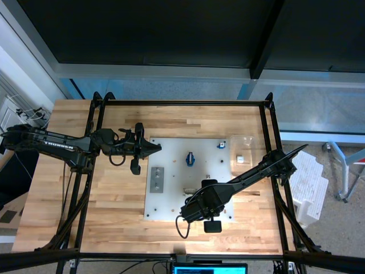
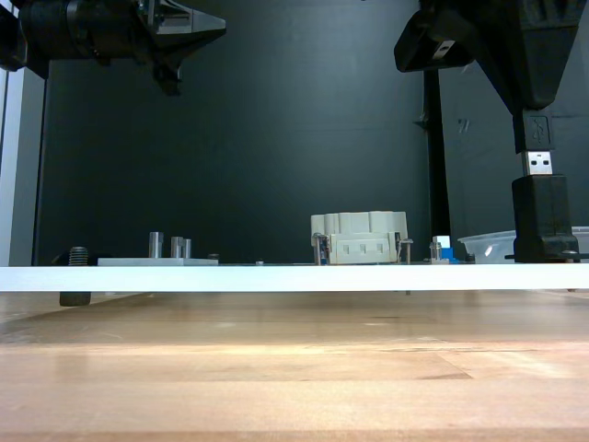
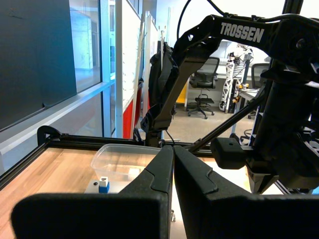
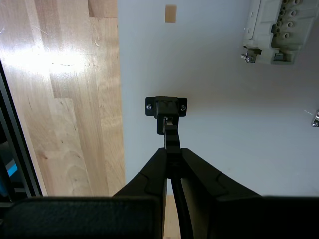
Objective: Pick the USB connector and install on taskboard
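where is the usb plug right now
The usb plug hangs at the right of the low view, held by the right pincer above the black socket on the white board; the left pincer hovers shut over the board's far left corner.

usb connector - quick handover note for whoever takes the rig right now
Right gripper: shut on the USB connector, held upright right over the black socket near the taskboard edge.
Left gripper: shut, empty, raised over the board's left side.
Done: pick and line-up.
Left: the metal tip is at the socket's mouth, mostly showing; likely press down, release, lift off.
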Motion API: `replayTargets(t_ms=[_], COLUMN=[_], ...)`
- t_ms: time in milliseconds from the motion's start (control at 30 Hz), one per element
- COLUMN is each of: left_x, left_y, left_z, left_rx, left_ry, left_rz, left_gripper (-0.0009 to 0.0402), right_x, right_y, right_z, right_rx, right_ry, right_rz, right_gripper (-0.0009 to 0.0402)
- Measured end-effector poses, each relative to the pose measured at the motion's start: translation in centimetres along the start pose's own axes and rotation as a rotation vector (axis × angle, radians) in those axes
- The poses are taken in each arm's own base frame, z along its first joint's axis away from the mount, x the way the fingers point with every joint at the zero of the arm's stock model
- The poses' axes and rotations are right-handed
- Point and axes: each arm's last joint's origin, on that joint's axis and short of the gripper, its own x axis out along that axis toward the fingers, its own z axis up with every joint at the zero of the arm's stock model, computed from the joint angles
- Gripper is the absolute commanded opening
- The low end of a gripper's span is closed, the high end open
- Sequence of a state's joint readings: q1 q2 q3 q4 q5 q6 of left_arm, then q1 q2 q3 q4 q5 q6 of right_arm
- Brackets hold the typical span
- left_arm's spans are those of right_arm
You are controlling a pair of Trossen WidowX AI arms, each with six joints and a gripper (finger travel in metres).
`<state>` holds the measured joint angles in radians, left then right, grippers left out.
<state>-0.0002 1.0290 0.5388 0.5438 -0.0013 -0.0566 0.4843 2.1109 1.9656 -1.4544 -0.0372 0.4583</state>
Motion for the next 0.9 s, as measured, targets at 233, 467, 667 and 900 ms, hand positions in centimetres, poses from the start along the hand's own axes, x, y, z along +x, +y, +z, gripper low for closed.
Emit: replayTargets(t_ms=[233, 467, 667, 900], left_x=[0.00, 0.00, 0.00, 0.00], left_y=[0.00, 0.00, 0.00, 0.00], left_z=[0.00, 0.00, 0.00, 0.00], left_rx=[0.000, 0.000, 0.000, 0.000], left_ry=[0.000, 0.000, 0.000, 0.000], left_rz=[0.000, 0.000, 0.000, 0.000], left_gripper=[0.0000, 0.0000, 0.0000, 0.0000], right_x=[0.00, -0.01, 0.06, 0.20], right_y=[0.00, 0.03, 0.04, 0.07], right_z=[0.01, 0.03, 0.03, 0.02], right_rx=[0.000, -0.002, -0.005, -0.010], right_ry=[-0.001, -0.005, -0.005, -0.006], right_rz=[0.000, 0.002, 0.002, -0.001], right_gripper=[0.0000, 0.0000, 0.0000, 0.0000])
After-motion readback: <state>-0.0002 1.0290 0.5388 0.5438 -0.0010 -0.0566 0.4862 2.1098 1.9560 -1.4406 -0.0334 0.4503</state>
